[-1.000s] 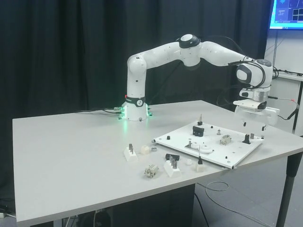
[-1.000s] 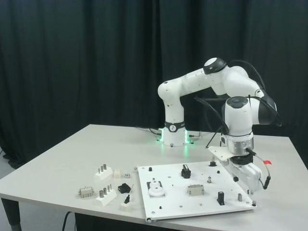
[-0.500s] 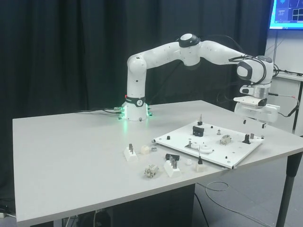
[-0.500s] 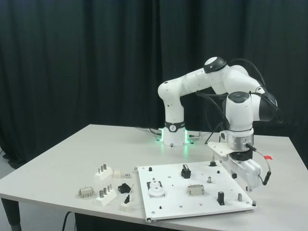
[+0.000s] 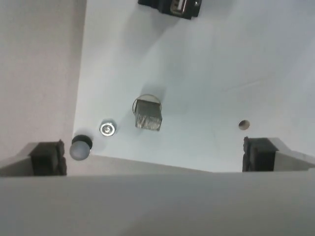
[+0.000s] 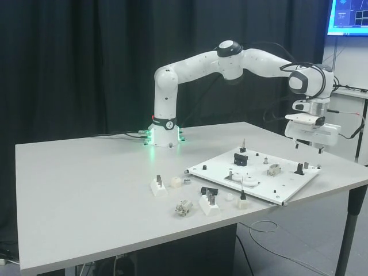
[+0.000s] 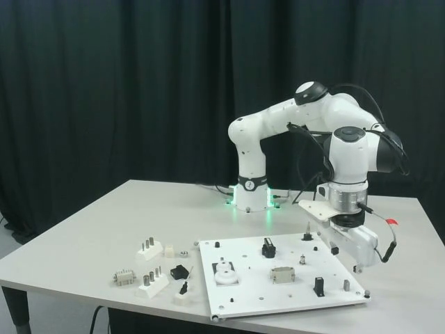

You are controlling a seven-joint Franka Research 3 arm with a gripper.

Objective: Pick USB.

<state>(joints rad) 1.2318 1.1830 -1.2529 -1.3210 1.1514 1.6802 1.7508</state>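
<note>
- Fingers [image 5: 47, 157] of the hand [image 5: 152, 156] are standing spread wide, pinching nothing, with the hand hovering above the white board [image 5: 206, 73].
- USB plug [image 5: 179, 6] is sitting upright in its black holder [image 7: 319, 285] near the board's 5 o'clock corner in the second room view; the hand is hanging at about 2 o'clock from it, apart.
- Judging by this, centring over the plug before descending, then closing only once both tips are straddling it, is looking wise.
- Grey peg [image 5: 147, 115] is standing beneath the hand, near the plug, risking a snag.
- Counter [image 7: 104, 229] edge is lying close at 5 o'clock; room overhead is looking open.
</note>
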